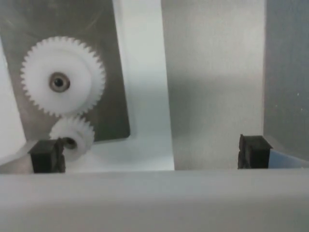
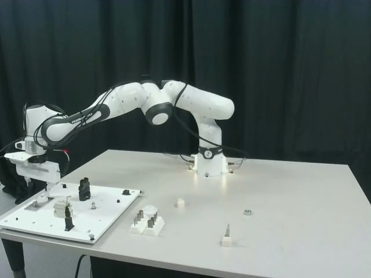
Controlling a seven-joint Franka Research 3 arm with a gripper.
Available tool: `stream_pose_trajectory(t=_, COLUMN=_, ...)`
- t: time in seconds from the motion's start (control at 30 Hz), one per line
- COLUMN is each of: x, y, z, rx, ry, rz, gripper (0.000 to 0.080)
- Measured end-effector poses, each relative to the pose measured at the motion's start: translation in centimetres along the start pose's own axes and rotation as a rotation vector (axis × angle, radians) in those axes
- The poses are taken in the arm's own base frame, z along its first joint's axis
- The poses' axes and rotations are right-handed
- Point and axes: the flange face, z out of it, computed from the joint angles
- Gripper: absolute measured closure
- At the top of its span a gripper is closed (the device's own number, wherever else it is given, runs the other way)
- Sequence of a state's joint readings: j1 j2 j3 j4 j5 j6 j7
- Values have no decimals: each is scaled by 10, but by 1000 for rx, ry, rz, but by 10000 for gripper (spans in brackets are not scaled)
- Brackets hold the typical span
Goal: Insert small gear.
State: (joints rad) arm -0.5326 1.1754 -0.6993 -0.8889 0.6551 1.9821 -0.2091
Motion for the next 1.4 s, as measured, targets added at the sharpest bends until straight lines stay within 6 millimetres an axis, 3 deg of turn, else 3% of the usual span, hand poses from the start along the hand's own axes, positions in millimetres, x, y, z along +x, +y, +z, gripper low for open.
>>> stream_pose_trajectory(t=0.93, x=-2, y=6, z=13, rx=8, ry=-12, rz=10, gripper=3)
stream_pose_trajectory(t=1.4, x=0, y=3, z=-1, rx=14, ry=-9, rz=5, gripper=3)
